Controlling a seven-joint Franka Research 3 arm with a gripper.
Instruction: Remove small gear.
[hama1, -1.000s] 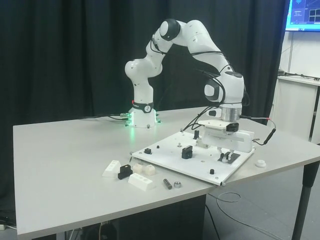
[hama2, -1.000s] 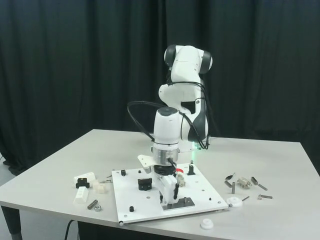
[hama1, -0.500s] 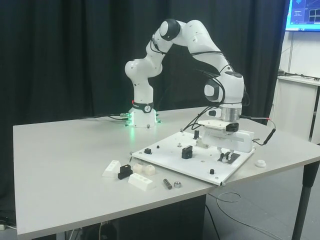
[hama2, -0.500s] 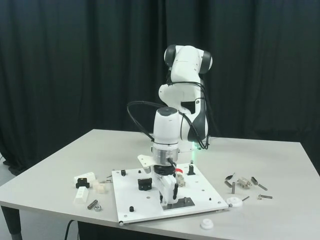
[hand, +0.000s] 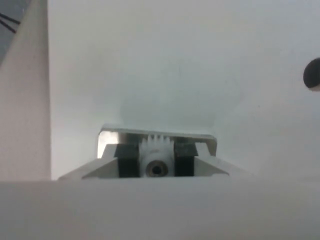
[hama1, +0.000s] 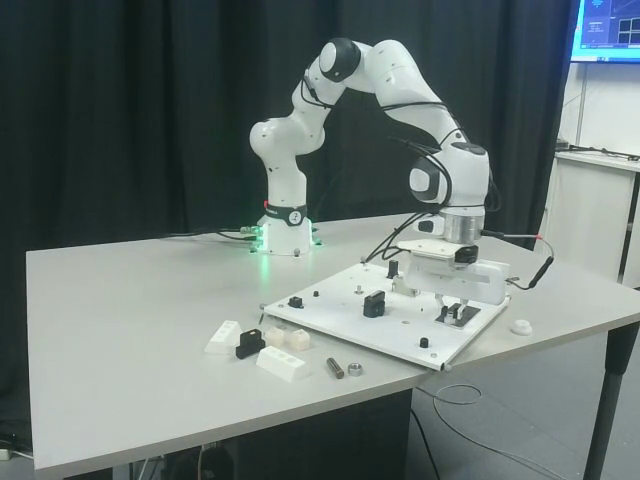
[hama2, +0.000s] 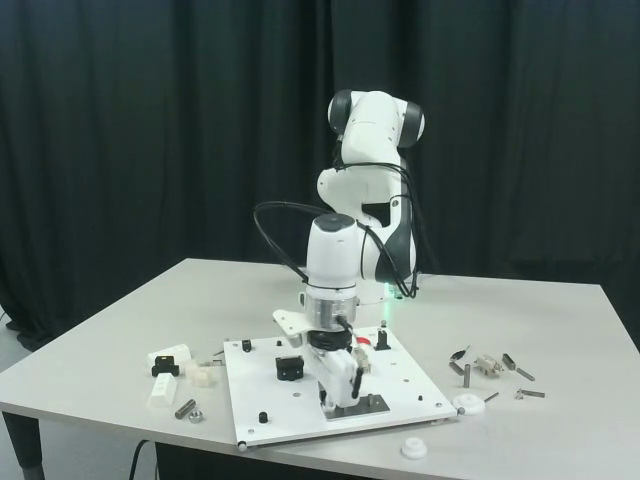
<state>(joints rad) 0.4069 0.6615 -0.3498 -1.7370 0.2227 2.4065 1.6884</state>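
Over the white board (hama1: 340, 320), the gripper (hand: 157, 159) (black pads) closes on the small gear (hand: 156, 148), seemingly lifted.

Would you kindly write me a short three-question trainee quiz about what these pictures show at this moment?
1. True or false: the claw is shut on the small gear.
2. What does the claw hang over: (a) the white board, (b) the bare grey table?
3. What colour are the curtains behind the arm?

Key: 1 true. 2 (a). 3 black.
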